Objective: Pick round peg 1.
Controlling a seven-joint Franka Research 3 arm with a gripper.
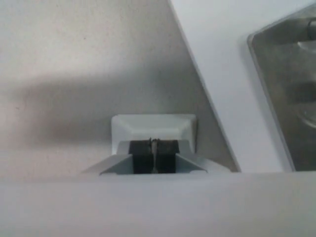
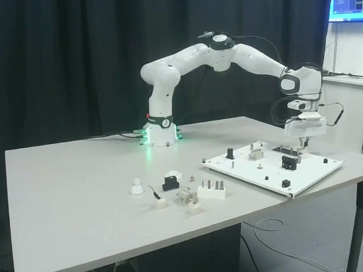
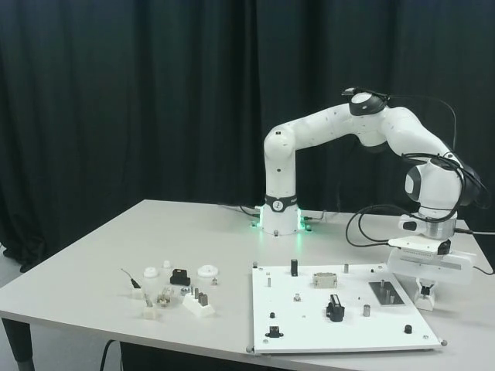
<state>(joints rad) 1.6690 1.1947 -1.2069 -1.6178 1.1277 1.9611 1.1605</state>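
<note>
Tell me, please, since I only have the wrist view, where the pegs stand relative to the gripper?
Observer: Upright pegs stand in a white holder on the table, off the opposite end of the board from the gripper.
Operator: Is anything between them?
Observer: Yes, the white board with its black fixtures.
Operator: Any loose parts near the holder?
Observer: Several small white and black parts lie beside it.

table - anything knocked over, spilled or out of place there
Nothing stands out. The loose parts sit in a small cluster on the grey table, none visibly broken or spilled. The white board lies flat beside them, its fixtures upright. The gripper hangs shut over the board's far edge, holding nothing.
</note>
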